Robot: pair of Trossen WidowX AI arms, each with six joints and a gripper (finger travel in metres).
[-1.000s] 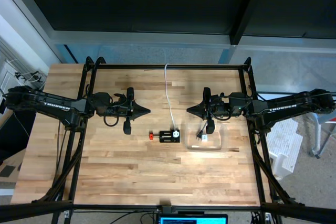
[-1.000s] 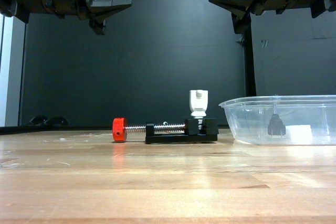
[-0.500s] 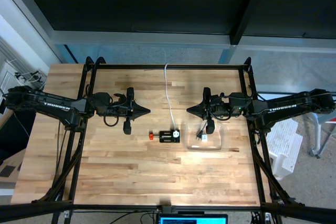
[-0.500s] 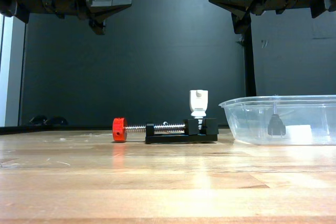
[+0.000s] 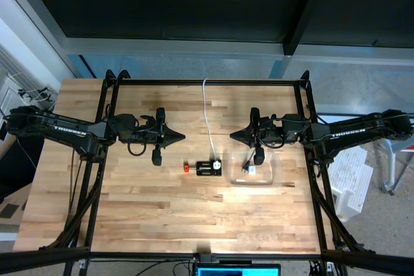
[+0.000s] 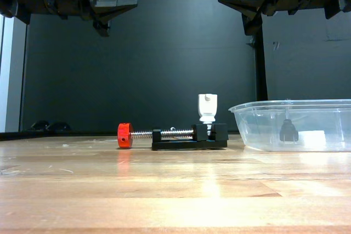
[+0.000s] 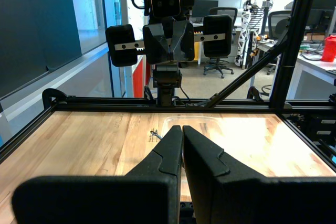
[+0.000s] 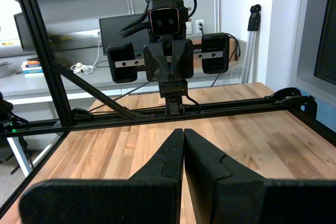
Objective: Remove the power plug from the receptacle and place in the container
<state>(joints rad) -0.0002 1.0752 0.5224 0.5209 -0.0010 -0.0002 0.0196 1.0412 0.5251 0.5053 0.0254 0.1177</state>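
Observation:
The power plug [image 5: 246, 165] is small and black and lies inside the container [image 5: 271, 171], a shallow clear tray; in the low view the power plug [image 6: 288, 132] stands behind the container's wall [image 6: 258, 130]. The receptacle [image 5: 217, 165], a white socket block [image 6: 207, 107], sits in a black clamp [image 6: 189, 136] with an orange-red knob [image 6: 124, 135], left of the tray. My left gripper [image 5: 183, 137] hovers high over the table's left half, shut and empty [image 7: 182, 128]. My right gripper [image 5: 231, 136] hovers high beside the tray's far left corner, shut and empty [image 8: 184, 130].
A long white cable [image 5: 207, 111] runs from the socket block to the table's far edge. A small white tag [image 6: 313, 138] lies in the tray. Black frame rails [image 5: 207, 83] border the table. A screen [image 5: 236, 269] sits at the near edge.

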